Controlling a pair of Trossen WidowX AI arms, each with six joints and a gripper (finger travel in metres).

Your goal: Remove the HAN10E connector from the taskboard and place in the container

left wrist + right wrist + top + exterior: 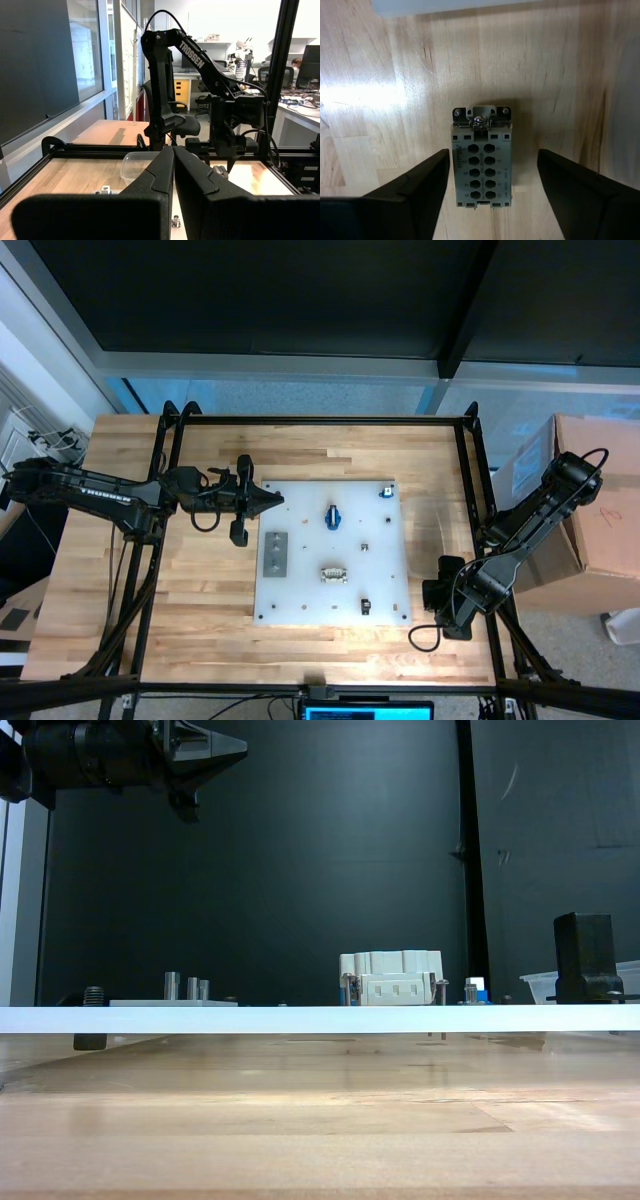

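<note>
The grey-beige, rectangular plastic HAN10E connector [481,155] lay free on the pale wooden table top [380,75]. It was clear of the flat white taskboard [300,600], with its socket face turned up toward the right wrist camera.

The right gripper [494,167] hung directly above it. Its black fingers [415,190] were spread wide, one on each side of the connector, and neither visibly touched it. The connector's long axis ran parallel to the inner finger faces, so a closing stroke would, by this reading, bear on the two long sides (across the narrow dimension). A straight descent appeared to be all the pick-up required; no wrist rotation seemed needed.

The left gripper [270,498] was held high over the left edge of the taskboard, its fingers pressed together on nothing. It was well apart from the connector, so the right arm was the nearer by far.

The clear plastic container [136,165] stood on the table beyond the board, near the foot of the right arm.

A beige block [334,575] stood on the taskboard. It was probably the mating half, though the high view did not settle this.
</note>
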